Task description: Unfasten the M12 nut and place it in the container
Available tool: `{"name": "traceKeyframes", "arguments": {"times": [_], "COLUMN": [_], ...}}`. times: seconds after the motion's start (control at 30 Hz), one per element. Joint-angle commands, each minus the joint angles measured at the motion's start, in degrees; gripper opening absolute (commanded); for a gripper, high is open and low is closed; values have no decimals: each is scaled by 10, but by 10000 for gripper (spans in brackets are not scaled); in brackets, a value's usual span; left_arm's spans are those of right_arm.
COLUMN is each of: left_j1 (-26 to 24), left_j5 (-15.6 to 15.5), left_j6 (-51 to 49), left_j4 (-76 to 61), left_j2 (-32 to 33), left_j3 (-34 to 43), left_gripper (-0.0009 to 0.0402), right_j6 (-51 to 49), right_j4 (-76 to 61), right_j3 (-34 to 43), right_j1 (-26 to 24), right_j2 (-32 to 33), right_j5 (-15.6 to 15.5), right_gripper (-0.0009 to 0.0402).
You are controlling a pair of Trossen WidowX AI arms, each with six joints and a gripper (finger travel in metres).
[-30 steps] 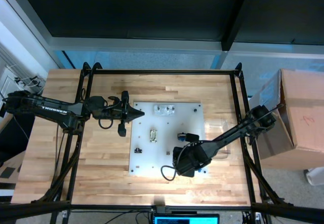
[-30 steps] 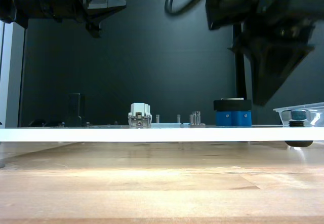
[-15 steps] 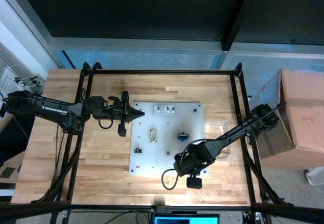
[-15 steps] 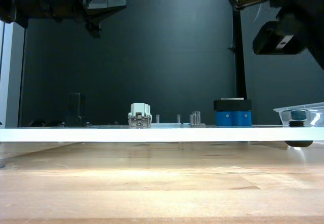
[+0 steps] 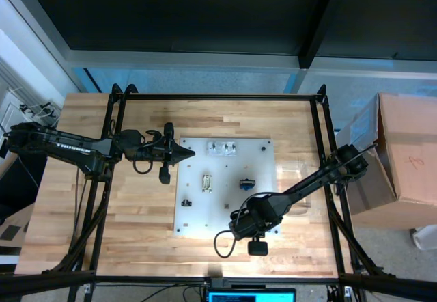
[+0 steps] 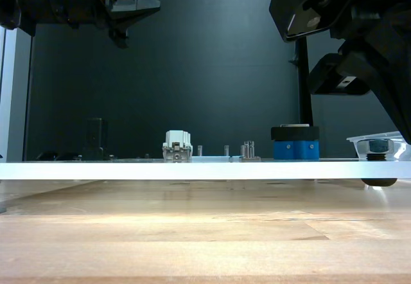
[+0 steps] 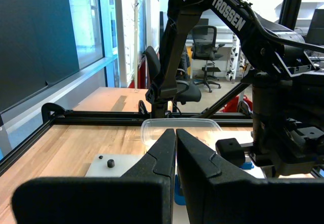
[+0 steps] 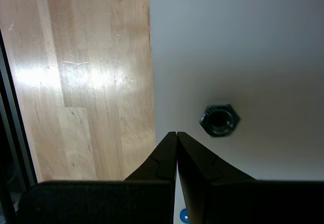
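A: A wooden desk (image 5: 82, 213) carries a white board (image 5: 198, 179) at its middle. Where is the nut?

B: The silver nut (image 6: 379, 146) sits on top of its black ribbed stud (image 6: 379, 157) near the board's near right edge. It stands in front of the clear container (image 6: 385, 137), on the board itself.

A: And the 2 grippers?

B: The right gripper (image 8: 176, 135) hangs above the board, just beside the nut but apart from it, its fingers pressed together on nothing. The left gripper (image 5: 188, 153) hovers high over the board's left edge, fingers together, empty.
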Motion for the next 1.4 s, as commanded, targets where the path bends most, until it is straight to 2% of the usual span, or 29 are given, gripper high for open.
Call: {"name": "traceKeyframes", "arguments": {"times": [0.03,0.27,0.63,0.67,0.73,0.77,0.83,0.97,1.13,1.4], "left_j1": [0,0,0,0,0,0,0,0,0,0], "left_j5": [0,0,0,0,0,0,0,0,0,0], "left_j6": [0,0,0,0,0,0,0,0,0,0], "left_j4": [0,0,0,0,0,0,1,0,1,0], "left_j2": [0,0,0,0,0,0,0,0,0,0], "left_j3": [0,0,0,0,0,0,0,0,0,0], "left_gripper": [0,0,0,0,0,0,0,0,0,0], "right_j6": [-7,-4,-9,-7,37,53,53,54,57,52], "right_j4": [0,-9,-19,-26,-56,-68,-76,-79,-82,-85], "right_j3": [0,0,0,0,1,1,2,2,7,43], "right_j1": [0,0,-1,-1,-1,0,0,1,2,3], "right_j2": [4,4,2,2,-2,-5,-10,-18,-23,-29], "right_j5": [8,54,59,80,165,195,208,198,165,64], "right_gripper": [0,0,0,0,0,0,0,0,0,0]}}
